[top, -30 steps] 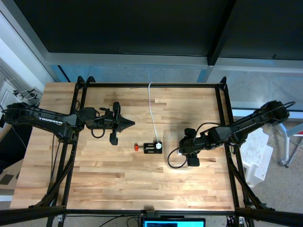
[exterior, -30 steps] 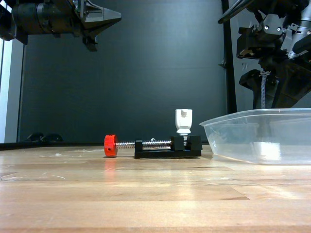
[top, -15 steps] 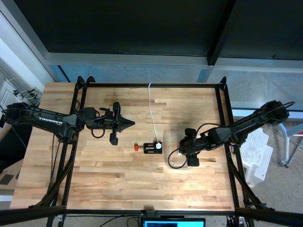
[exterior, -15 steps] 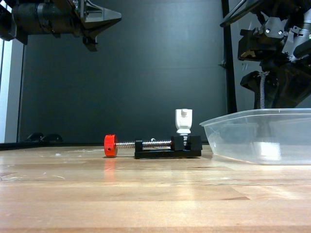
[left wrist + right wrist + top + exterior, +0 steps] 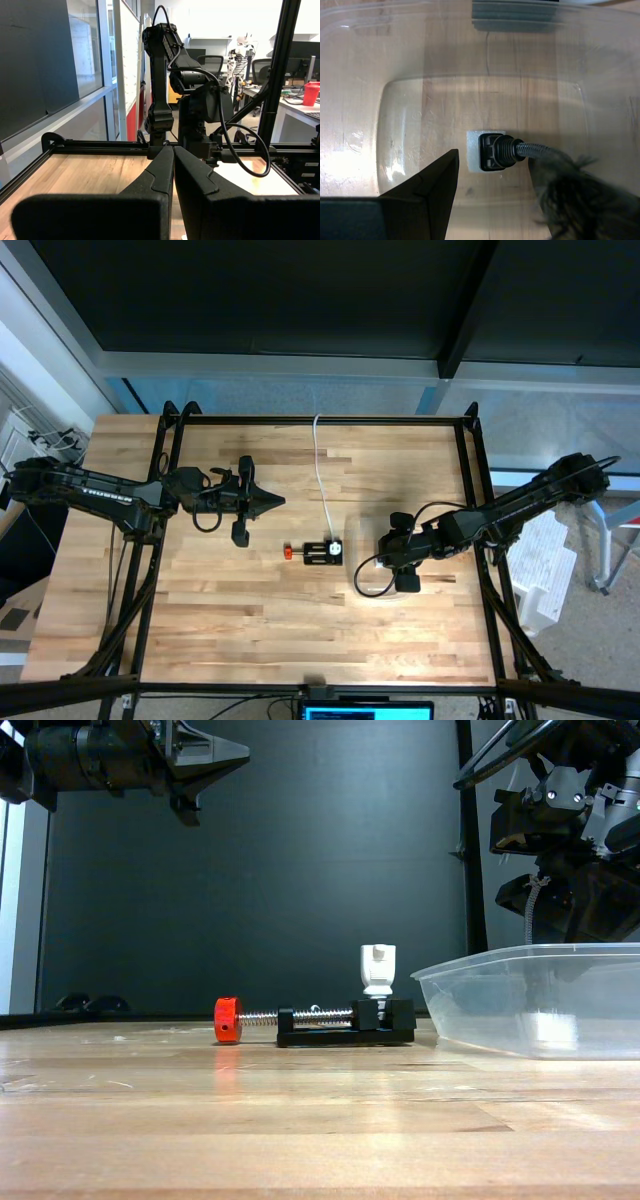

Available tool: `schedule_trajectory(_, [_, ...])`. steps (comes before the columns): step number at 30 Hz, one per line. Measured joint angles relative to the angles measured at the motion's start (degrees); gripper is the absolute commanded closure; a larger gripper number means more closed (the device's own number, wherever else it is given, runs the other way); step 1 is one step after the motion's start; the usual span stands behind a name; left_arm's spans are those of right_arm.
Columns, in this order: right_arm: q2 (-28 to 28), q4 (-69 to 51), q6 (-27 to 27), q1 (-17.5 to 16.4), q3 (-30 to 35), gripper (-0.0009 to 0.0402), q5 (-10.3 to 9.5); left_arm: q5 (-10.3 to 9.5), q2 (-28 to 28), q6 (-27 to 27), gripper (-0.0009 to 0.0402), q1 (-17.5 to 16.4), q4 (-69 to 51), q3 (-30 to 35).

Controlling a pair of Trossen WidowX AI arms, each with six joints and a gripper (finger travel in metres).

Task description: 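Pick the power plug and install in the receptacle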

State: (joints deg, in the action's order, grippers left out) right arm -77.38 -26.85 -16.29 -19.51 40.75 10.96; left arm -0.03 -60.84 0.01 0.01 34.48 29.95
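Note:
The power plug [image 5: 494, 151], small and black with a braided cable, lies against a small white-grey block [image 5: 473, 151] on the floor of a clear tray [image 5: 400, 125]. My right gripper [image 5: 495, 170] hangs open above it, one finger on each side and apart from it. The receptacle [image 5: 377, 968] stands upright and white in a black clamp [image 5: 345, 1023] with a red-orange knob [image 5: 227, 1020], just left of the tray [image 5: 540, 1000]. In the high view the receptacle [image 5: 335, 548] ends a white cord [image 5: 322, 470]. My left gripper [image 5: 272, 502] is shut, raised over the table's left half.
The right arm [image 5: 520, 505] reaches in from the right edge, its gripper [image 5: 385, 552] over the tray. A black frame rail [image 5: 320, 421] borders the back of the table. Bare wood [image 5: 250, 620] lies in front of the clamp.
My right gripper has risen a little above the tray. The left arm, clamp and receptacle have not moved.

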Motion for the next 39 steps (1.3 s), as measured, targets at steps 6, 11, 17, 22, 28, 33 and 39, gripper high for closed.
schedule_trajectory(6, [0.1,0.6,0.0,0.0,0.0,0.0276,0.0,0.0,0.0,0.0,0.0393,0.0,0.0,0.0])
schedule_trajectory(11, [0.2,0.6,0.1,0.0,0.0,0.0317,0.07,0.0,0.0,0.0,0.0393,0.0,0.0,0.0])
schedule_trajectory(17, [0.5,0.6,0.2,0.0,-0.1,0.0351,-0.02,0.0,0.0,0.0,0.0393,0.0,0.0,0.0])
schedule_trajectory(22, [0.5,0.6,0.3,0.0,-0.2,0.0377,-0.04,-0.02,0.0,0.0,0.0393,0.0,0.0,0.0])
schedule_trajectory(28, [0.6,0.7,0.3,0.0,-0.5,0.0391,-0.02,0.0,0.0,0.0,0.0393,0.0,0.0,0.0])
schedule_trajectory(33, [0.6,0.7,0.3,0.0,-0.5,0.0393,-0.02,-0.02,0.0,0.0,0.0393,0.0,0.0,0.0])
schedule_trajectory(39, [1.2,0.5,0.3,0.0,-0.6,0.0393,-0.02,0.0,0.0,0.0,0.0393,0.0,0.0,0.0])
